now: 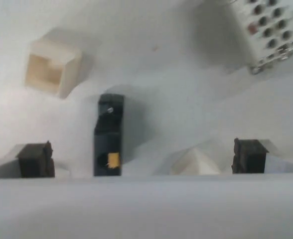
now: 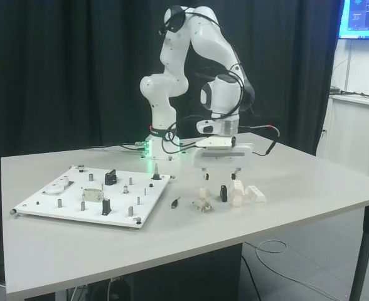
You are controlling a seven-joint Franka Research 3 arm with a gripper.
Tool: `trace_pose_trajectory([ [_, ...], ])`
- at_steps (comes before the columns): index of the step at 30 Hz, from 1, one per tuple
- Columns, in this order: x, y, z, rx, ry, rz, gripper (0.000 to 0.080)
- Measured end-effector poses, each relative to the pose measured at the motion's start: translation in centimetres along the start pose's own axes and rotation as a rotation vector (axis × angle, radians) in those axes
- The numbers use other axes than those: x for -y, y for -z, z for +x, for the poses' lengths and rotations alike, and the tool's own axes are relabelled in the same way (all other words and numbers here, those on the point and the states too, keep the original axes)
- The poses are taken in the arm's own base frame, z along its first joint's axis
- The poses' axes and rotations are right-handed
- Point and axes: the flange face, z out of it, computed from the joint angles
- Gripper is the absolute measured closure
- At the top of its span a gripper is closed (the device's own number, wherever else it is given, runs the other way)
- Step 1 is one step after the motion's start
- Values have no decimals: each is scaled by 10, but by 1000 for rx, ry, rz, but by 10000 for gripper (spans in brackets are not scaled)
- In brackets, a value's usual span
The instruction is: Remove BNC.
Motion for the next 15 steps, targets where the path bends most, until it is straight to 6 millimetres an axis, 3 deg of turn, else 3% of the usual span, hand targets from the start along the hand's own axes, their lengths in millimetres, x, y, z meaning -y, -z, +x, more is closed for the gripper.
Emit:
trace_pose_trajectory([
  [4,-6,8,13,-11,-24,14,3],
  [15,-40,33,72,-64,-189,55,3],
])
